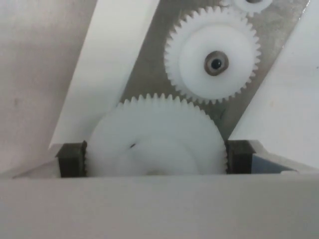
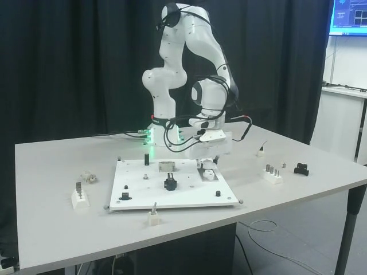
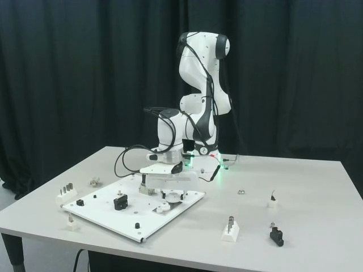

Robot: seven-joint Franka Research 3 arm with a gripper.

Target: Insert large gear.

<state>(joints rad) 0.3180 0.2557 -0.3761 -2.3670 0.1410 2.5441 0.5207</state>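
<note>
In the wrist view a large white gear (image 1: 157, 139) sits between my two black fingertips (image 1: 72, 159), which press on its toothed rim from both sides. My gripper (image 1: 157, 159) is shut on it. Just beyond it a second white gear (image 1: 213, 55) sits on a peg on the grey metal gear plate (image 1: 149, 64), and its teeth lie close to the held gear's teeth. The edge of a small third gear (image 1: 251, 5) shows past that. In the room views my gripper (image 2: 207, 166) (image 3: 170, 190) hangs low over the white board (image 2: 172, 183) (image 3: 136, 212).
The white board carries a black block (image 2: 170, 184) (image 3: 119, 202) and a round metal part (image 2: 167, 167). Loose on the grey table lie white peg holders (image 2: 79, 197) (image 2: 273, 174) (image 3: 230, 230) and a small black clip (image 2: 301, 168) (image 3: 276, 235).
</note>
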